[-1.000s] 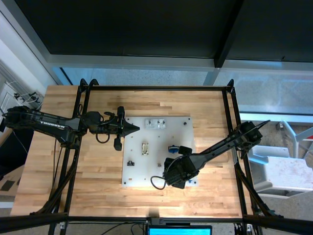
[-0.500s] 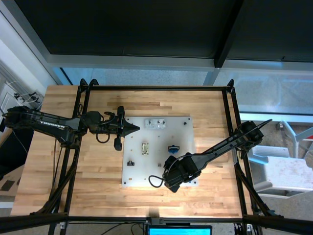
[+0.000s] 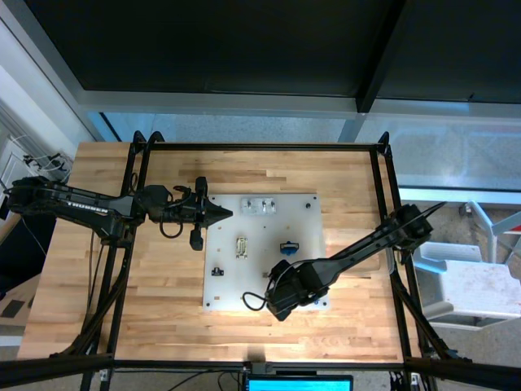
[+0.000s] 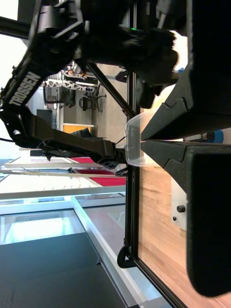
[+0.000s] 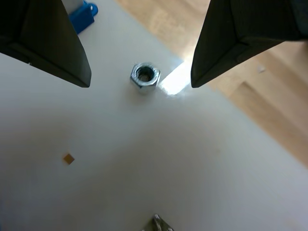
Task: Unfasten the M12 fastener and place in the container
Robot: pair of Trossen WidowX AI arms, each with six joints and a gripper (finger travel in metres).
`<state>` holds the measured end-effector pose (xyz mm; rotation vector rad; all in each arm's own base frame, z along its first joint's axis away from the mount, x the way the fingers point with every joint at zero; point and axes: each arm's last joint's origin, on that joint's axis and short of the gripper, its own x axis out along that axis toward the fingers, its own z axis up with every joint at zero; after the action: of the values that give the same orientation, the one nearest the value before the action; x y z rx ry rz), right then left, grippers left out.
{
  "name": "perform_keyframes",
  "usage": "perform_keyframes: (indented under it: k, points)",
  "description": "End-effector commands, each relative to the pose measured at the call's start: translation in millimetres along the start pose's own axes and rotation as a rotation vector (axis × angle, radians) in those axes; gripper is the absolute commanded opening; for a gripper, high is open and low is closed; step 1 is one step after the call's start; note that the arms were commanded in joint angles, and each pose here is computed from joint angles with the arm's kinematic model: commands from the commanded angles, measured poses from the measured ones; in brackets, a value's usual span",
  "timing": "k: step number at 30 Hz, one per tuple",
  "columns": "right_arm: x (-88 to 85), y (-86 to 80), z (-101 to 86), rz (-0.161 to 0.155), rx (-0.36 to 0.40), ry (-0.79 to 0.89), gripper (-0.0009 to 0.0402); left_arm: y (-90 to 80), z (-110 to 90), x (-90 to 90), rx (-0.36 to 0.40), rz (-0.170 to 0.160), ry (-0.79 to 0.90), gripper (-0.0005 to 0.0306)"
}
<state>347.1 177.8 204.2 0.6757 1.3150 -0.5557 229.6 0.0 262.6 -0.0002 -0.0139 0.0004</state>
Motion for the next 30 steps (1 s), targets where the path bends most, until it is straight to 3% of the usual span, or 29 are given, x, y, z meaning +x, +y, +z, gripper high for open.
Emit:
perform_keyframes:
  k: [1, 8, 16, 30]
  points:
    - [7.8, 1.2, -0.7, -0.013, -0.003, 0.004, 0.0292, 0.1, 0.0, 0.1, 0.000, 0.000, 0.000, 0.0000]
    - [16.0, 0.7, -2.5, -0.025, 0.021, 0.036, 0.0273, 0.1, 0.0, 0.1, 0.000, 0.000, 0.000, 0.0000]
    - [21.9, 2.4, -2.6, 0.005, 0.030, 0.043, 0.0245, 0.0, 0.0, 0.1, 0.000, 0.000, 0.000, 0.0000]
    - [21.8, 2.6, -2.9, 0.009, 0.021, 0.050, 0.0097, 0.0, 0.1, 0.1, 0.000, 0.000, 0.000, 0.0000]
